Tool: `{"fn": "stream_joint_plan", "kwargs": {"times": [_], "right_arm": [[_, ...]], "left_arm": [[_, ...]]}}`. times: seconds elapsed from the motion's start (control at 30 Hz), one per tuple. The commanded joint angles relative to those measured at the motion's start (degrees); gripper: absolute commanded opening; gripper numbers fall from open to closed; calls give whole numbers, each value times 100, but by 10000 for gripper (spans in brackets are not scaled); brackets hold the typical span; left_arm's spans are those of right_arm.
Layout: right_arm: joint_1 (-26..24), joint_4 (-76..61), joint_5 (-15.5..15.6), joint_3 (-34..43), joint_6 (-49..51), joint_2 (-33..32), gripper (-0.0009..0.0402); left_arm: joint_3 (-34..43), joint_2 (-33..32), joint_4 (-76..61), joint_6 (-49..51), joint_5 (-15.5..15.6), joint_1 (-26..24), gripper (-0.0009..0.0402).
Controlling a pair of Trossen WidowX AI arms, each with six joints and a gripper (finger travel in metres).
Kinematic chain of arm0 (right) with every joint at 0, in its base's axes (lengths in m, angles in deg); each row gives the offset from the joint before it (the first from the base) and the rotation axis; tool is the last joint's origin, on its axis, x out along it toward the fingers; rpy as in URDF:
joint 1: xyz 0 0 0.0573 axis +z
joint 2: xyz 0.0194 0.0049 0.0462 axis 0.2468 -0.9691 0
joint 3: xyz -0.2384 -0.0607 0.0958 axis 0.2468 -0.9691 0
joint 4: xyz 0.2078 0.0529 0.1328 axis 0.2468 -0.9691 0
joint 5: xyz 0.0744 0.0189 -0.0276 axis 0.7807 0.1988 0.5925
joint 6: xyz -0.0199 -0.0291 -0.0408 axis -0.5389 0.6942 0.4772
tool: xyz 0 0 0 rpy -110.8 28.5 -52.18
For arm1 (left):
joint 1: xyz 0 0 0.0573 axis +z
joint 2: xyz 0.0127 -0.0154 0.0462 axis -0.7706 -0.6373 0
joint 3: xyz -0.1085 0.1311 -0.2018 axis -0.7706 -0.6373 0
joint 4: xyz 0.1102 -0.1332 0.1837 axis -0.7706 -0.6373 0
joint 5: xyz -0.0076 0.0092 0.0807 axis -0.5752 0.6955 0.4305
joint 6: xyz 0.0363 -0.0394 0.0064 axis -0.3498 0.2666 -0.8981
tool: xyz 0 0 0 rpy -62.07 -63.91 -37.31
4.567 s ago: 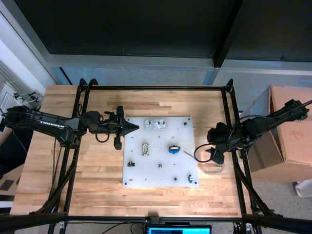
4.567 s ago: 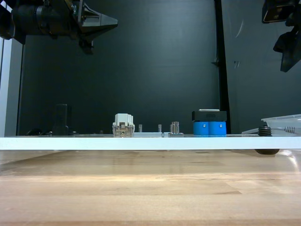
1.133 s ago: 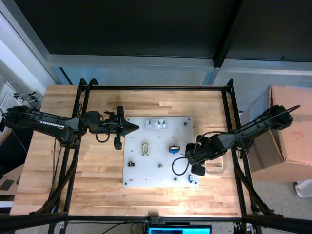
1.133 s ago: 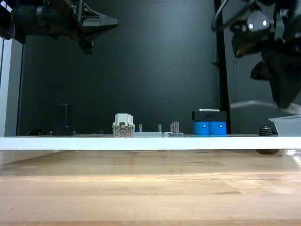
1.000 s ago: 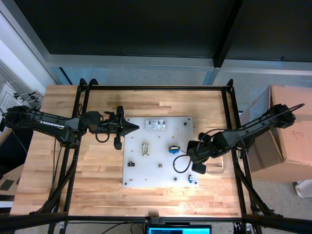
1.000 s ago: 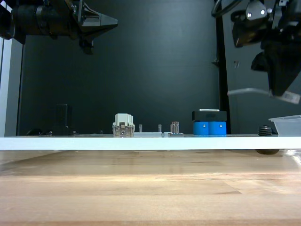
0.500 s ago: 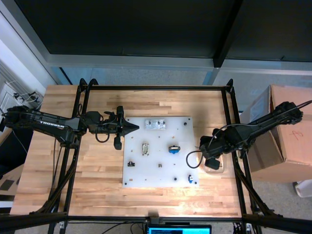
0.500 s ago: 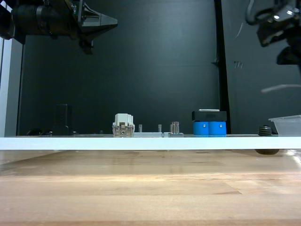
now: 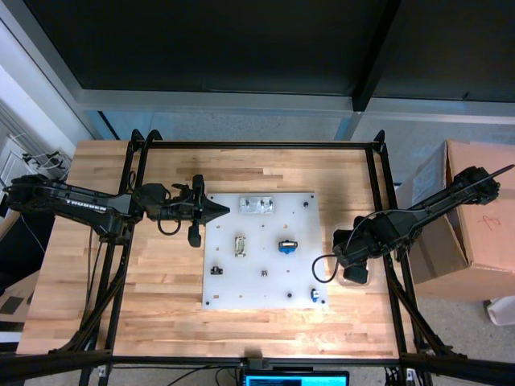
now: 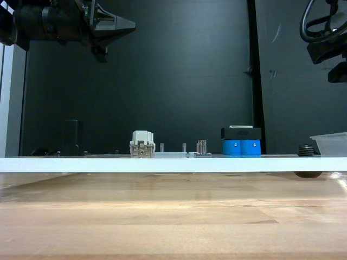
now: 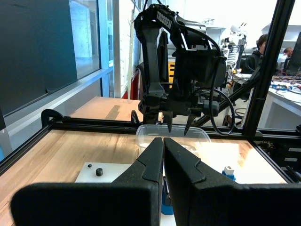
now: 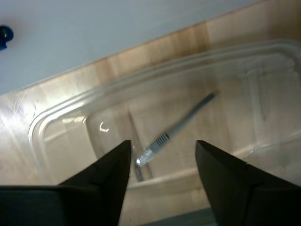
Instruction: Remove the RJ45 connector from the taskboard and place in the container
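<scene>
The RJ45 connector, clear-tipped on a short grey cable, lies free inside the clear plastic container, clear of the board. My right gripper hovers open right above it, its fingers apart and touching nothing. From above, the right gripper is over the container, just right of the white taskboard. In the left wrist view it hangs open above the container. My left gripper is shut and empty, held high off the board's left edge, also seen as the left gripper.
On the board stand a blue connector block, a beige connector and a small blue part. A black frame rings the table. A cardboard box sits at the right.
The right arm swung from the board's near right corner over to the container carrying the cable, then opened; the connector has dropped from its fingers into the container. The left arm stayed still.
</scene>
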State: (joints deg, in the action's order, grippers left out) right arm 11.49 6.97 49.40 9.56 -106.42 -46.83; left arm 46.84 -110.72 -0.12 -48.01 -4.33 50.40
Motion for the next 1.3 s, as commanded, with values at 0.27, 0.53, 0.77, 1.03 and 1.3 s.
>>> {"fn": "stream_joint_plan", "kwargs": {"times": [0.27,0.53,0.77,1.03,1.3], "right_arm": [[-695,1414,-728,37,994,592,216],[-1506,3904,-710,-37,3075,817,144],[-2194,6992,212,-811,3633,756,63],[-2734,8540,691,-1381,3825,756,5],[-2920,8955,713,-1464,3945,756,-1]], "left_arm": [[0,0,0,-2,-2,0,0],[0,0,0,-2,-2,2,0],[0,0,0,0,-2,2,0],[0,0,0,-2,-2,2,0],[0,0,0,0,-2,0,0]]}}
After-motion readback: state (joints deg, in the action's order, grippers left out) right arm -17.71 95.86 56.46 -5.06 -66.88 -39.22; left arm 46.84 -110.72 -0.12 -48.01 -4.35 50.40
